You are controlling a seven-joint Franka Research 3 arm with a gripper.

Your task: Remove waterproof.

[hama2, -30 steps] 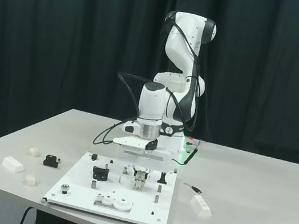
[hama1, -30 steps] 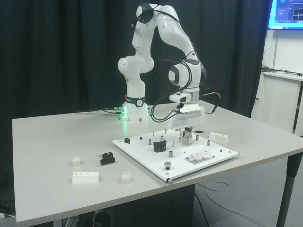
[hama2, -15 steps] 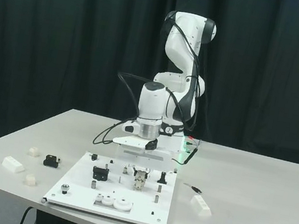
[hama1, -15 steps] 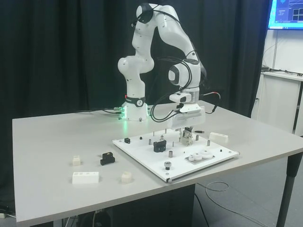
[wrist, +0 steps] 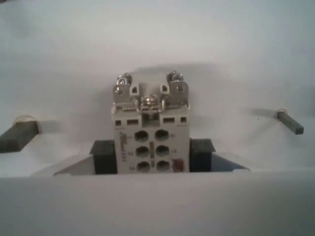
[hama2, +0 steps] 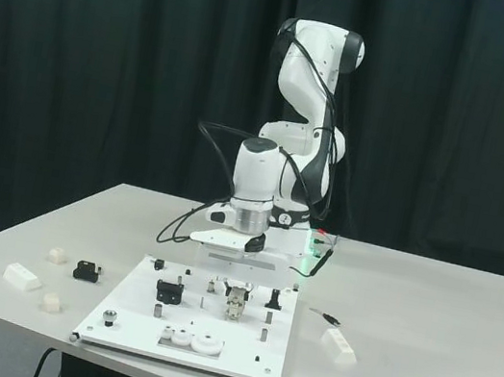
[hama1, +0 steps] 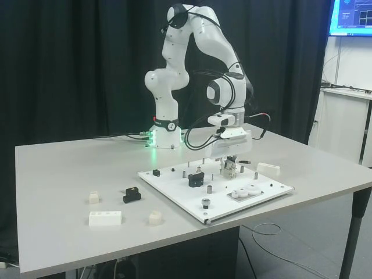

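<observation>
The waterproof connector (wrist: pixel 151 132) is a white block with several round holes in its face and metal screw clamps on one end. It stands on the white board (hama1: pixel 174 180) near the board's middle. My gripper (wrist: pixel 152 157) is straight above it, and the black pads (wrist: pixel 104 157) press against its two sides, so the gripper is shut on it. In the room views the gripper (hama1: pixel 228 164) (hama2: pixel 235 301) hangs low over the board (hama2: pixel 132 314) and the connector (hama2: pixel 233 308) shows only partly below the hand.
White gears (hama1: pixel 245 191) (hama2: pixel 189 339) sit at the board's front edge, and a black fixture (hama1: pixel 196 179) and thin upright pegs (wrist: pixel 289 121) stand near the connector. Loose on the table lie a black part (hama1: pixel 132 194), white blocks (hama1: pixel 105 218) and another white block (hama2: pixel 338 345).
</observation>
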